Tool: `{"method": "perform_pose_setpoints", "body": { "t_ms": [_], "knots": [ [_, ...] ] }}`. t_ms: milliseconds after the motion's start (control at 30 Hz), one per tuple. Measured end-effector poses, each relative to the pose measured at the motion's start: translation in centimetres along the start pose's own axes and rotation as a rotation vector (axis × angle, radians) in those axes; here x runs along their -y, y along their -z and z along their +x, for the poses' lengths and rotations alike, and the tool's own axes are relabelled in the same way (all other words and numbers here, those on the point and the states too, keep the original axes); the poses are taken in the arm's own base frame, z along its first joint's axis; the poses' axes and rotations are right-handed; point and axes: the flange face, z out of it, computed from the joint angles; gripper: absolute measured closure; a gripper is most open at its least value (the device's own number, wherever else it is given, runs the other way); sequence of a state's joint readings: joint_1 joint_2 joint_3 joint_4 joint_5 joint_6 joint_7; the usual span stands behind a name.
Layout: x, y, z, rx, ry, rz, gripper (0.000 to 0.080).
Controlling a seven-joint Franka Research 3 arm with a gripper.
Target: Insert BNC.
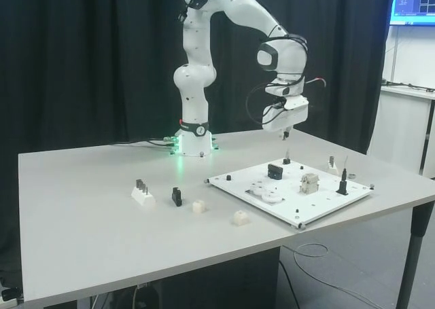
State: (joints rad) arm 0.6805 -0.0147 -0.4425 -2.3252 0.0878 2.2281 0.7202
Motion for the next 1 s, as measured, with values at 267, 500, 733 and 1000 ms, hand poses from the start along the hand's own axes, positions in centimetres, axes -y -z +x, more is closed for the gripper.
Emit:
{"method": "perform_pose_setpoints", "body": {
  "t_ms": [267,500,733,1000],
  "knots": [
    [2.0,-1.1,-0.4,-0.044,-0.026,0.012,0.0685],
    [4.2,-2.2,-0.3,-0.07,-0.041,0.009,0.0685],
    [6.4,-3.4,0.0,-0.071,-0.035,-0.003,0.0685],
    [8.3,-4.8,0.3,-0.067,-0.03,-0.015,0.0685]
  ]
}}
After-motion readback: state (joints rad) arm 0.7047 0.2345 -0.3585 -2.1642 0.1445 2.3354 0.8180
